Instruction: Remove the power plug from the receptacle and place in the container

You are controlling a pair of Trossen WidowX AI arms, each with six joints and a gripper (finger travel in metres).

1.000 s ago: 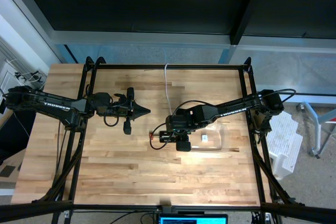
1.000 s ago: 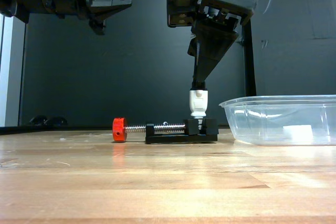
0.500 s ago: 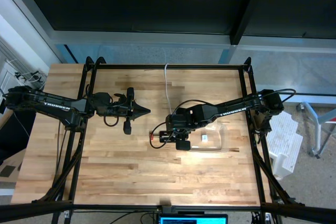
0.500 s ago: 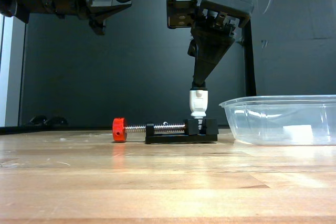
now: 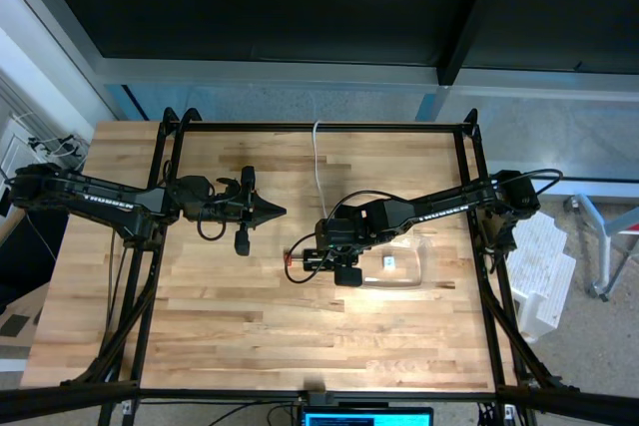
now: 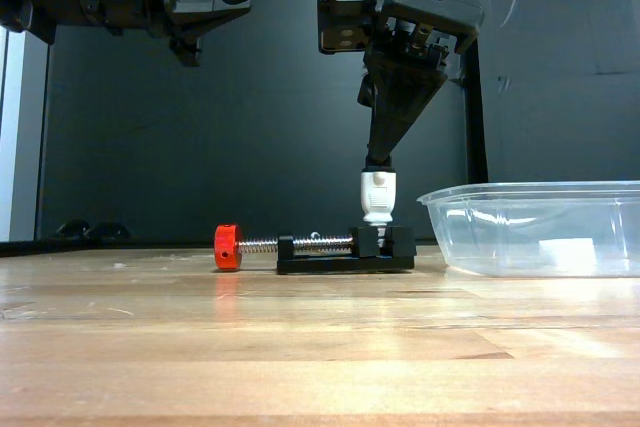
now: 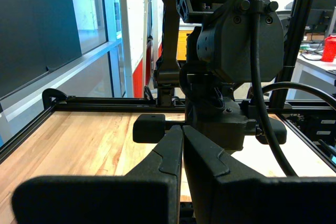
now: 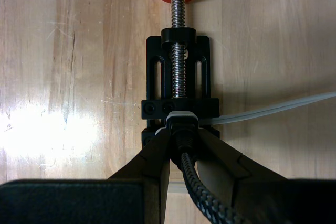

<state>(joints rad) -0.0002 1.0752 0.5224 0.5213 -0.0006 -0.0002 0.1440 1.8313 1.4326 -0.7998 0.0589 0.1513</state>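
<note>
While the right gripper (image 6: 378, 158) is clenching the small black power plug (image 8: 181, 130) in the upright white socket block (image 6: 377, 195), a straight 12 o'clock pull is looking safest, with the closed left gripper (image 5: 273, 212) hovering at 9 o'clock.

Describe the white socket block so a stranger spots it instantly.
On the wooden table, beside the shallow clear plastic tray, lies a black screw clamp with an orange-red knob; the left gripper hangs shut away. Under the right gripper, shut on a small black plug, the socket block stands upright in the clamp: white, both neighbours black.
</note>
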